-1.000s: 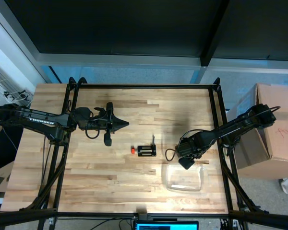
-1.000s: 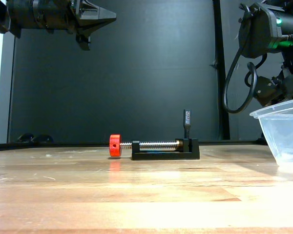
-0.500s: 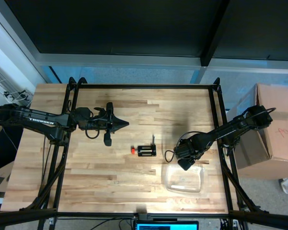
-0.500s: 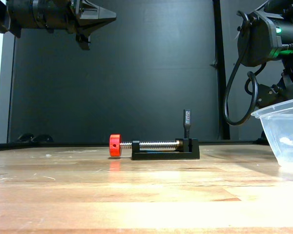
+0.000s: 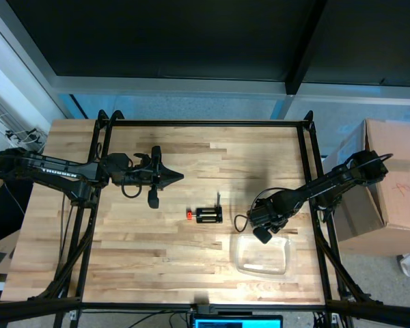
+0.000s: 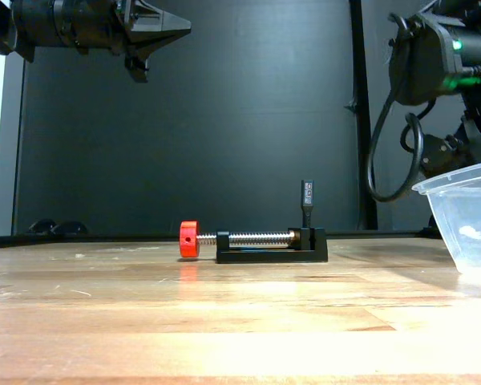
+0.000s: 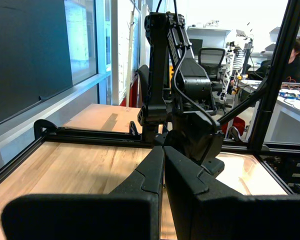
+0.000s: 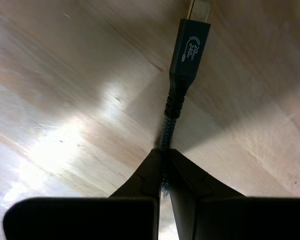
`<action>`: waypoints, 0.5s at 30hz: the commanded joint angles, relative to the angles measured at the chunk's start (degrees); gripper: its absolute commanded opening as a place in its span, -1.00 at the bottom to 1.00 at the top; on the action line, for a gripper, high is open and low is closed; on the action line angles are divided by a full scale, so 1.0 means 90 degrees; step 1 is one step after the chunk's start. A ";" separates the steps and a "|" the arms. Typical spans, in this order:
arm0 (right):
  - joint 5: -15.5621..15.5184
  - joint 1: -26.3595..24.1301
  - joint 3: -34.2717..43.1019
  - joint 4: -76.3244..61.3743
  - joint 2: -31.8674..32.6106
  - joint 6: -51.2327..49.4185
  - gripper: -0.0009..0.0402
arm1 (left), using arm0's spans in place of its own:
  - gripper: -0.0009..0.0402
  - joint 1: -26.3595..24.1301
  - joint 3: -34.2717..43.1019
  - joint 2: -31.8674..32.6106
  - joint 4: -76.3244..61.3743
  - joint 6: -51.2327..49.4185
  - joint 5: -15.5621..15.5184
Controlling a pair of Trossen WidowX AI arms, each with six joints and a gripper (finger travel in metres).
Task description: Remove the USB-C connector from the USB-C receptacle and place in the container
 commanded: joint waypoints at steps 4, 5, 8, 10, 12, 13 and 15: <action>0.0311 0.0000 0.0641 -0.0777 -0.0087 -0.0175 -0.96 | -0.96 0.0002 0.0000 0.0002 0.0000 0.0000 0.0000; 0.0396 0.0002 0.0767 -0.0933 -0.0100 -0.0202 -0.96 | -0.96 0.0002 0.0000 0.0002 0.0000 0.0000 0.0000; 0.0741 0.0044 0.1183 -0.1248 -0.0102 -0.0534 -0.96 | -0.96 0.0000 0.0000 0.0002 0.0000 0.0000 0.0000; 0.0799 0.0117 0.1457 -0.1268 -0.0102 -0.0724 -0.96 | -0.96 0.0002 0.0000 0.0002 0.0000 0.0000 0.0000; 0.0797 0.0270 0.1712 -0.1263 -0.0102 -0.0911 -0.96 | -0.96 0.0002 0.0000 0.0002 0.0000 0.0000 0.0000; 0.0797 0.0357 0.1826 -0.1265 -0.0102 -0.0988 -0.96 | -0.96 0.0002 0.0000 0.0002 0.0000 0.0000 0.0000; 0.0806 0.0593 0.2030 -0.1256 -0.0102 -0.1154 -0.96 | -0.96 0.0002 0.0000 0.0002 0.0002 0.0000 0.0000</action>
